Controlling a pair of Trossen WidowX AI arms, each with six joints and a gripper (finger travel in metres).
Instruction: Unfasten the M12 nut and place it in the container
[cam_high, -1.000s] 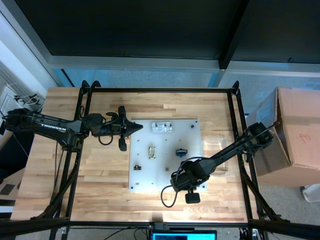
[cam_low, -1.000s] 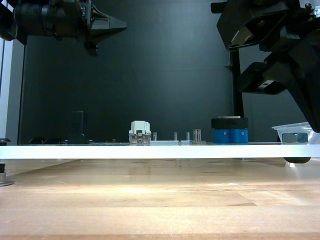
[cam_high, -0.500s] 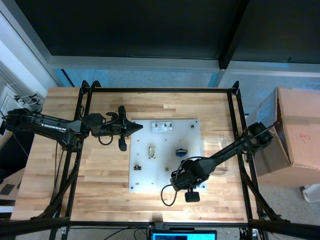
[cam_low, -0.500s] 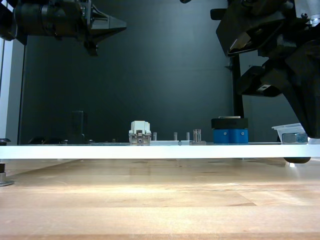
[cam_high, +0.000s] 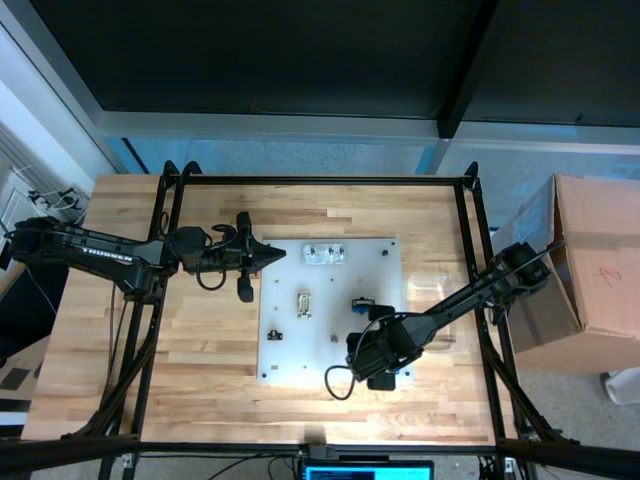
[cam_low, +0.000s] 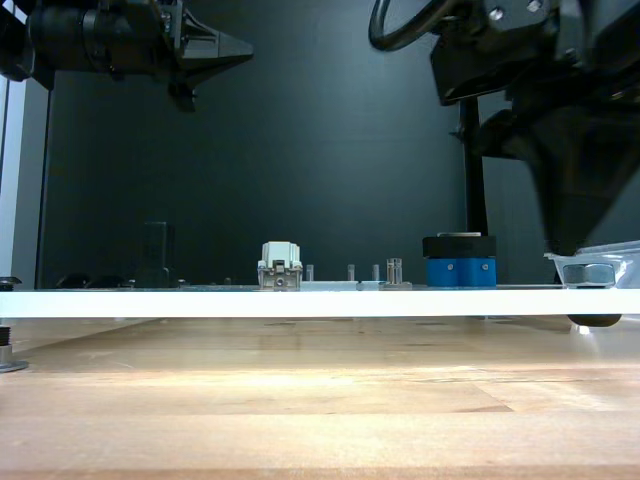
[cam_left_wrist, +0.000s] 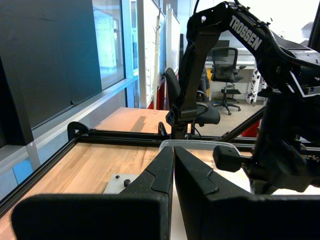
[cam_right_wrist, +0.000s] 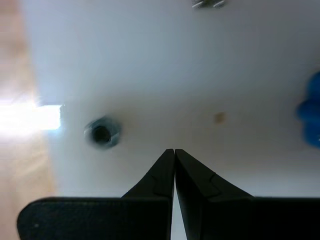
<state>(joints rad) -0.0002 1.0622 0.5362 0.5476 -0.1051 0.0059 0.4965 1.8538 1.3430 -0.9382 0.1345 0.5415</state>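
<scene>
Near edge first: wooden desk (cam_high: 200, 380), white board (cam_high: 300, 350) lying on it. Silver M12 nut (cam_right_wrist: 102, 134) sits at the board's near right edge, on its stud and low against the board, no ribs showing under it in the low view. It lies flat, with the dark bore facing up in the right wrist view. The high view can't confirm this because the right arm covers that spot.

Right hand (cam_right_wrist: 174, 150) hangs over the same near right part of the board, pointing straight down. It is clenched, fingertips pressed together on nothing. The nut lies just beside the tips, apart from them and not touching. In the low view the tip is just above the nut and a little to its left.

Further back on the board are a blue block with a black cap (cam_low: 459, 268) right of middle and a grey-white connector (cam_low: 280, 265) left of middle. Small posts stand between them.

Clear tray (cam_high: 425, 275) sits on the desk just off the board's right edge, and the right arm crosses over it.

Left hand (cam_high: 282, 255) is at the board's far left corner, raised high above it, level and pointing toward the right. It is clenched, fingers closed flat together, holding nothing.

Cardboard box (cam_high: 590, 270) stands beyond the desk's right side.
</scene>
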